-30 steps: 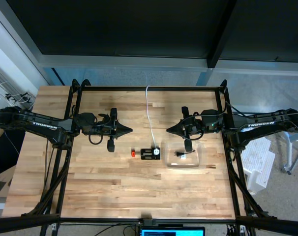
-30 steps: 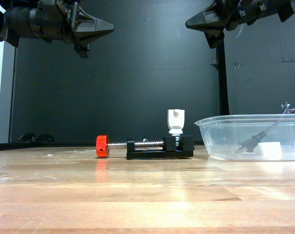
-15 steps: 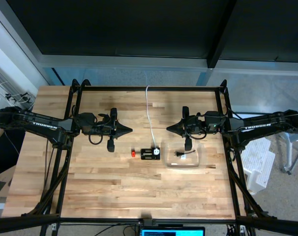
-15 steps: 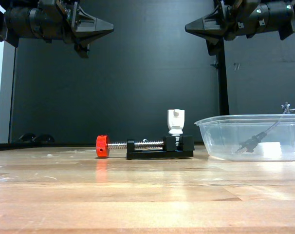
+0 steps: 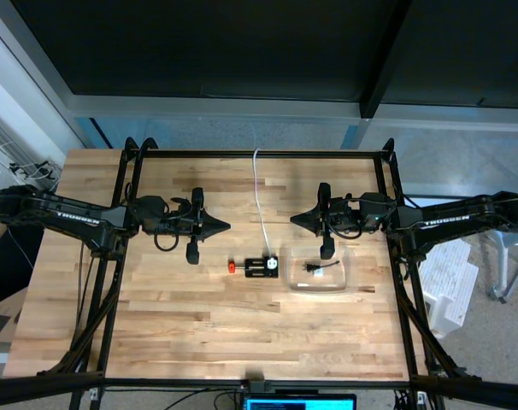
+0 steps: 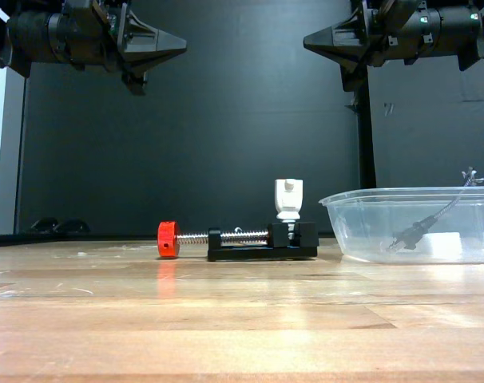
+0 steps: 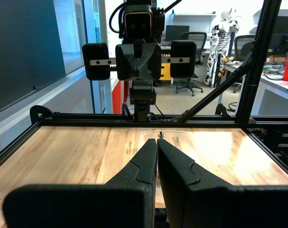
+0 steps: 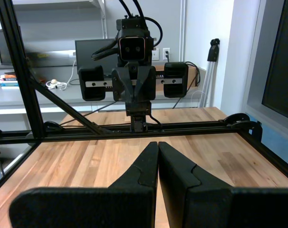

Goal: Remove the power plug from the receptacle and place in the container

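Power plug (image 5: 310,268), a tiny black body with a short pale cord stub, lies inside the shallow clear plastic container (image 5: 345,273), out of the socket. In the low view the plug (image 6: 407,236) rests on the tray floor, and its cord leans up against the container wall (image 6: 362,231) with the frayed end just above the rim.

The small white receptacle (image 6: 288,196) stands upright and unoccupied in the small black clamp (image 6: 262,241), just beside the container; the red knob (image 6: 168,239) points away from the tray. The long white cable (image 5: 260,196) runs from the receptacle toward the far edge of the wooden counter (image 5: 156,325).

Judgement: removal and placement appear complete, and the step in hand is clearing away. It is done well by keeping the right arm high and moving level, so nothing catches the raised cord end or nudges the light tray.

The right tool (image 5: 295,221) hovers well above the counter, beyond the tray's far corner. Its wrist view shows the fingers (image 8: 148,164) pressed together, grasping nothing. The left tool (image 5: 223,226) hangs equally high, well apart from the clamp. It too is clenched and carries nothing (image 7: 157,142).
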### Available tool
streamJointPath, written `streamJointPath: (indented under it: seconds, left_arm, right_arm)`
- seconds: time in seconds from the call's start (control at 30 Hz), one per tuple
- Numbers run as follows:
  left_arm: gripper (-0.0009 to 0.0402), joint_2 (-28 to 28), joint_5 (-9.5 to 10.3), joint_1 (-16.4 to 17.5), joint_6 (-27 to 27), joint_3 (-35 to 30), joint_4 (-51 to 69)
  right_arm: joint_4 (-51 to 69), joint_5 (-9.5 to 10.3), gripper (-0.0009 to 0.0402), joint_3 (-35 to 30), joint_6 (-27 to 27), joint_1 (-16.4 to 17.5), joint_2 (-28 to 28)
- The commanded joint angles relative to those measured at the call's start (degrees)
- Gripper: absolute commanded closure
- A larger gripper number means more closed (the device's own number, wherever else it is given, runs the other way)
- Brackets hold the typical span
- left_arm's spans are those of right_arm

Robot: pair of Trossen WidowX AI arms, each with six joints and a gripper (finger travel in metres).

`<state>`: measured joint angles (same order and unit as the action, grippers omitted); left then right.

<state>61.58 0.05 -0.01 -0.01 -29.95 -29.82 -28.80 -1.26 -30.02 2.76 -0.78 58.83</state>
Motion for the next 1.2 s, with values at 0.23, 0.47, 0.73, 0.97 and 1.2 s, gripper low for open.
streamJointPath:
  seconds: [0.23, 0.47, 0.73, 0.97, 1.2]
  left_arm:
    - [0.0393, 0.0, 0.0, 0.0, 0.0, 0.0, 0.0]
    - [0.0393, 0.0, -0.02, 0.0, 0.0, 0.0, 0.0]
    - [0.0393, 0.0, 0.0, 0.0, 0.0, 0.0, 0.0]
    - [0.0393, 0.0, -0.02, 0.0, 0.0, 0.0, 0.0]
    - [0.0393, 0.0, -0.02, 0.0, 0.0, 0.0, 0.0]
  right_arm:
    - [-1.0, 1.92, 0.0393, -0.5, 1.0, -0.2, 0.1]
    - [-1.0, 1.81, 0.0393, -0.6, 1.3, -0.2, 0.1]
    - [-1.3, 1.97, 0.0393, -0.5, 1.2, -0.2, 1.4]
    - [-2.7, 2.38, 0.0393, -0.5, 1.4, -0.2, 2.4]
    - [-2.2, 2.4, 0.0393, -0.5, 1.4, -0.2, 2.4]
